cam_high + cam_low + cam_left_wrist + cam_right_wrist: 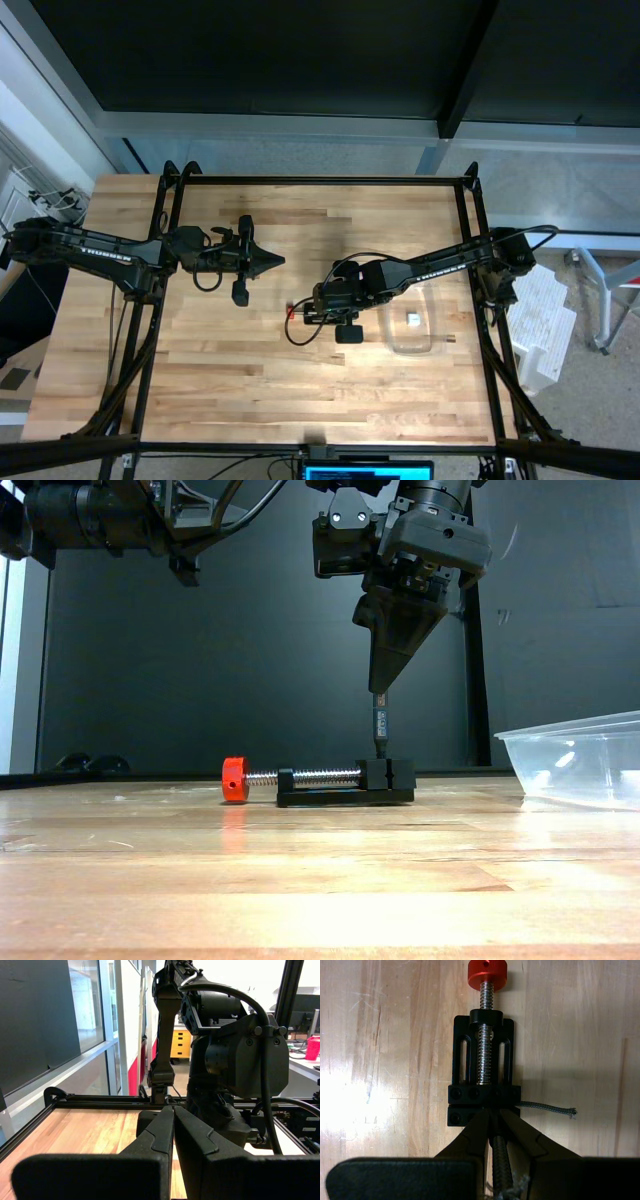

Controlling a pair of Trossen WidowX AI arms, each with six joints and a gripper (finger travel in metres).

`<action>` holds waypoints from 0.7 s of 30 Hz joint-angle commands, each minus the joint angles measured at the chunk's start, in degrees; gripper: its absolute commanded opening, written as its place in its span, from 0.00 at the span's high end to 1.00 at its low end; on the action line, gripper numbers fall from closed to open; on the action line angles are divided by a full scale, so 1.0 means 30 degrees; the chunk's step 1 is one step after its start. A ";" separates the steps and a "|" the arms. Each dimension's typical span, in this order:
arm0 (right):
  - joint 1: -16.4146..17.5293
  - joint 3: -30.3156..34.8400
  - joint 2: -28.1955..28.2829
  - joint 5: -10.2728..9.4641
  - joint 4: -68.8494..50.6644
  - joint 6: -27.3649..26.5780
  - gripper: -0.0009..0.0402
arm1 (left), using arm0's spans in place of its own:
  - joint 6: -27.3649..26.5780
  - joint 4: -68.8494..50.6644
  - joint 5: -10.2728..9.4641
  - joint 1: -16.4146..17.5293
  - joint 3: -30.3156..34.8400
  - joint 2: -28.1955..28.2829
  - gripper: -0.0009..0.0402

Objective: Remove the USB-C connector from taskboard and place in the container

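Right hand (pixel 380 688) clenched on the USB-C connector (pixel 380 730), a thin black upright stick. Its lower tip meets the taskboard (pixel 345 783); whether it is seated is unclear. Board is black, with threaded screw and red-orange knob. Clear plastic container (pixel 575 765) is cut off by the frame. Left hand (pixel 280 261) is pressed closed over the wooden counter (pixel 300 880).

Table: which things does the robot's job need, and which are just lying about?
For the job: USB-C connector upright in the taskboard; right gripper pinching it; container nearby.
Just lying about: white cube in the container; grey cord end by the taskboard; left gripper, shut, parked over the table, left side.
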 commanded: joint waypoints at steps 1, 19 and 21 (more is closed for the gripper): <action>-0.0015 -0.0007 0.0000 0.0073 0.0000 0.0015 0.97 | 0.0000 0.0007 0.0007 0.0000 0.0007 0.0007 0.98; -0.0073 0.0656 -0.0175 0.0066 -0.0423 -0.0510 0.98 | 0.0000 0.0015 0.0007 0.0000 0.0007 0.0007 0.98; -0.0073 0.0969 -0.0175 0.0073 -0.0896 -0.0546 0.98 | 0.0000 0.0007 0.0000 0.0007 0.0007 0.0007 0.98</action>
